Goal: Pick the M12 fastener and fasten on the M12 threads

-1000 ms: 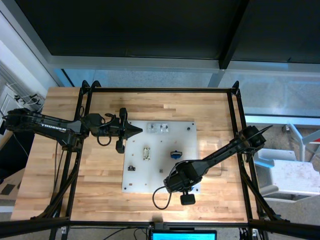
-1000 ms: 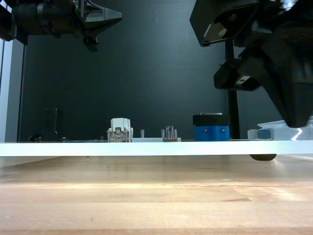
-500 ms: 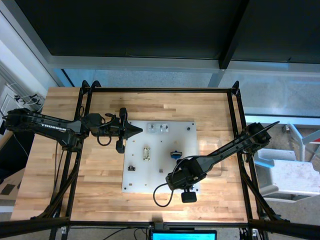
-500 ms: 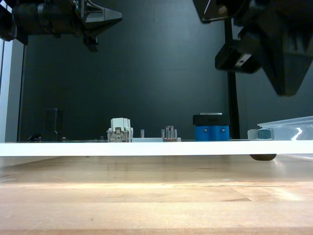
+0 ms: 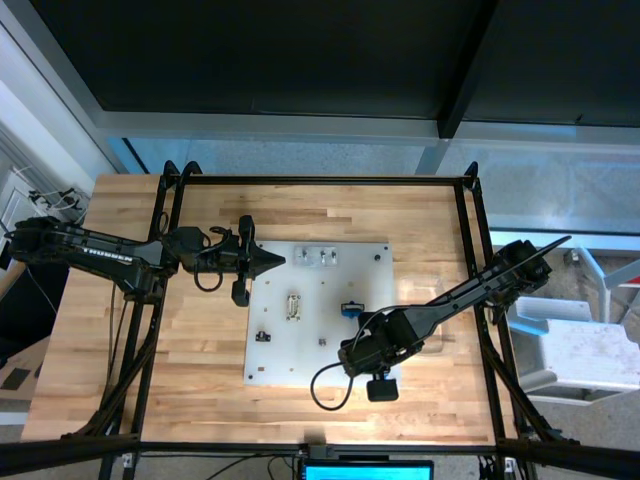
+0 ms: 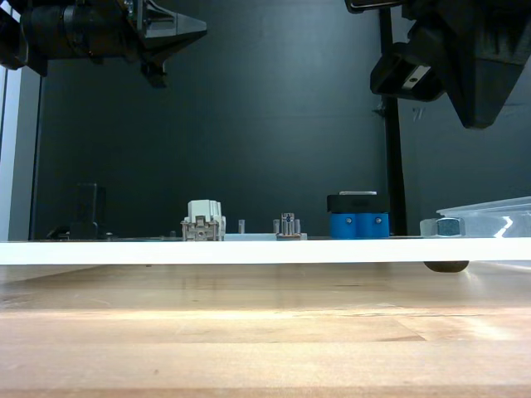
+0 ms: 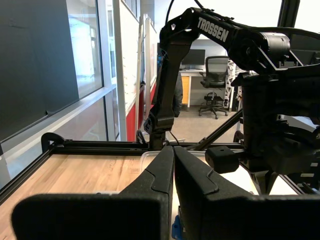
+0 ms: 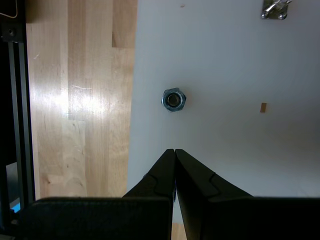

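The M12 fastener [image 8: 173, 99], a small silver hex nut with a dark centre, sits on its stud on the white board [image 8: 230, 60], close to the board's edge. In the low view the nut [image 6: 449, 226] sits low on the board and hides the ribs. My right gripper [image 8: 174, 150] hangs well above it, shut with nothing between its fingers; it shows high up in the low view [image 6: 479, 123]. In the high view the right gripper [image 5: 362, 352] covers the nut. My left gripper [image 5: 275, 261] is shut and empty above the board's far left edge.
A blue connector [image 6: 358, 215], a white connector [image 6: 204, 221] and a small silver post [image 6: 287, 225] stand on the board. The clear tray [image 6: 498, 217] lies behind the nut at the right. Black frame rails border the wooden table.
My right gripper has risen straight up from board level beside the nut to well above it. The nut stays where it was. The left arm has not moved.
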